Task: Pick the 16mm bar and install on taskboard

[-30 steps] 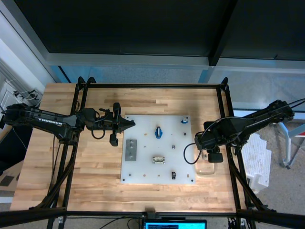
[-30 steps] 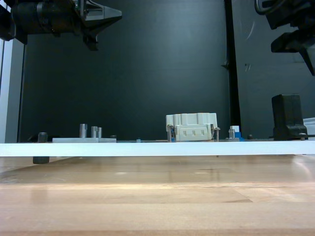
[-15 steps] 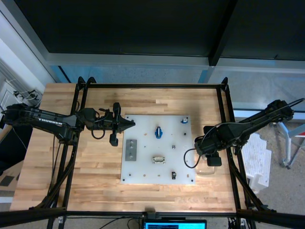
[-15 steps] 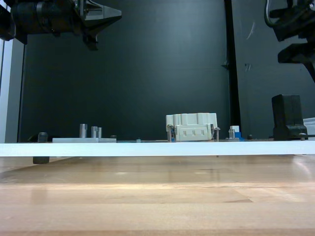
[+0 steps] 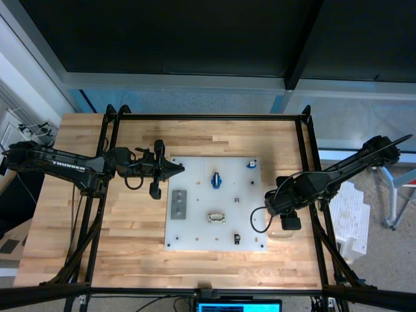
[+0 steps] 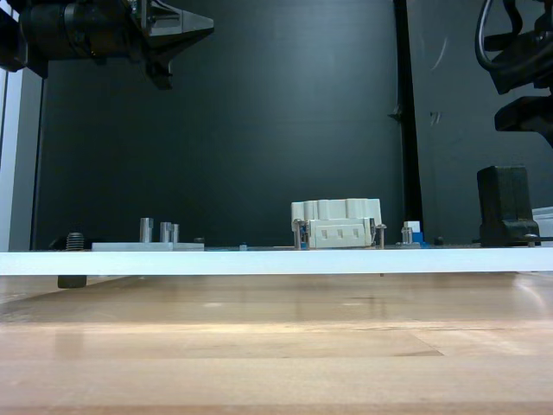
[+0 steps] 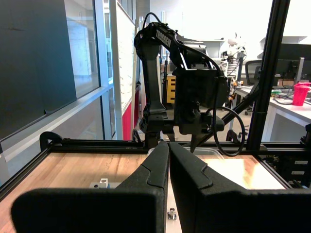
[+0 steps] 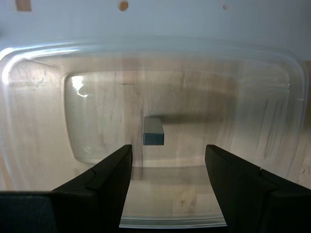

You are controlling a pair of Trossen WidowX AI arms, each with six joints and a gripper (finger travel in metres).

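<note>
Two grippers: your right gripper (image 8: 167, 149) hangs spread over the clear tray (image 8: 39, 87) just right of the taskboard (image 5: 195, 224), with the 16mm bar (image 8: 154, 131) lying inside that tray. Your left gripper (image 7: 168, 144), pressed together, hovers at the taskboard's left edge.

Left gripper (image 5: 176, 168): fingers pressed together, above taskboard (image 5: 195, 238) left edge. Right gripper (image 8: 167, 148): fingers spread, beyond taskboard's right edge.

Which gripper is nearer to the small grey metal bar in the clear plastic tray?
Right. The right gripper hovers open over the small grey metal bar; the left gripper, shut, hangs at the opposite edge of the white square taskboard.
</note>
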